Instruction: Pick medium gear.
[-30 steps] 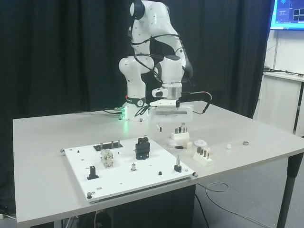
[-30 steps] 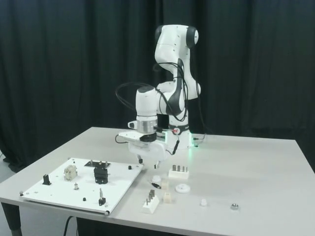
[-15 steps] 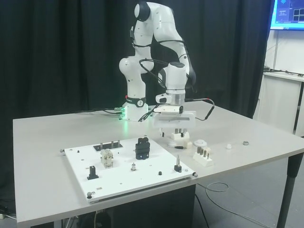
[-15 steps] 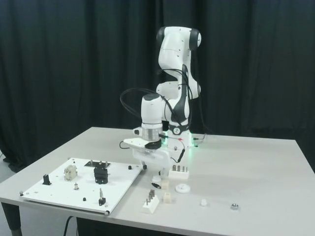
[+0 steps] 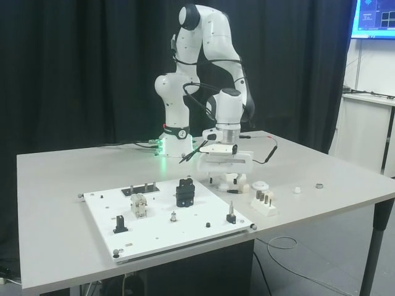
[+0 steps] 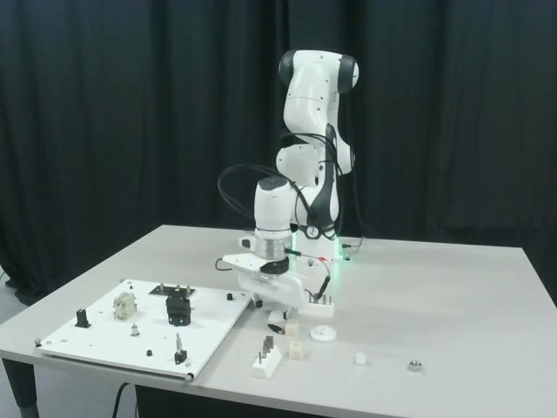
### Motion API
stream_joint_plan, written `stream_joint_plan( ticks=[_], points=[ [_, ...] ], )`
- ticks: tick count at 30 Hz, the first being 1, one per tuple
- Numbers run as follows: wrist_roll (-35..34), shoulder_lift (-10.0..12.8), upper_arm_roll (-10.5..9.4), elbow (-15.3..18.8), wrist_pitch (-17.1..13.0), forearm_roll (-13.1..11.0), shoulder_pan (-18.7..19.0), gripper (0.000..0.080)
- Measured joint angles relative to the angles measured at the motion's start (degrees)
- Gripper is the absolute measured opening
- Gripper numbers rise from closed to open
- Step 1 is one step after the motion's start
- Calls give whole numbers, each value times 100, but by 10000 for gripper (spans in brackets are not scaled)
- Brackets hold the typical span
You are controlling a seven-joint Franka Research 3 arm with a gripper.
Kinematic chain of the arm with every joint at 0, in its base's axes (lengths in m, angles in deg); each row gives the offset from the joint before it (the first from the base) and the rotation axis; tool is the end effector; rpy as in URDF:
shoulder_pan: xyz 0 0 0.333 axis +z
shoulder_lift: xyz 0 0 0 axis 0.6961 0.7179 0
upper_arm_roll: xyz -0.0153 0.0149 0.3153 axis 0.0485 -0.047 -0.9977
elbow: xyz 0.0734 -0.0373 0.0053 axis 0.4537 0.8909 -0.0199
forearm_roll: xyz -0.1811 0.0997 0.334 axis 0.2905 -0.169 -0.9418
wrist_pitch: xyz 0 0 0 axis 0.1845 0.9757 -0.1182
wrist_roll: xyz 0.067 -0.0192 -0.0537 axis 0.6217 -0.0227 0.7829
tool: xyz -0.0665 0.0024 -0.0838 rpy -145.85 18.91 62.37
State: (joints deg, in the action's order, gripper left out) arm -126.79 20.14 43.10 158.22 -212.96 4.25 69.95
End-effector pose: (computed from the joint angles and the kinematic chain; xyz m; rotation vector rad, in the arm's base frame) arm 0.4724 -0.0195 0.1904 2.5772 -1.7488 0.0309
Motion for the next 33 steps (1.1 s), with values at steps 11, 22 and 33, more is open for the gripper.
stream_joint_plan(
  ticks=[11, 22, 33],
  points=[
    [62, 96, -86, 13, -150, 0, -39, 800],
    [95, 140, -91, 13, -179, 0, -49, 546],
    [95, 138, -95, 12, -191, 0, -53, 284]
  ],
)
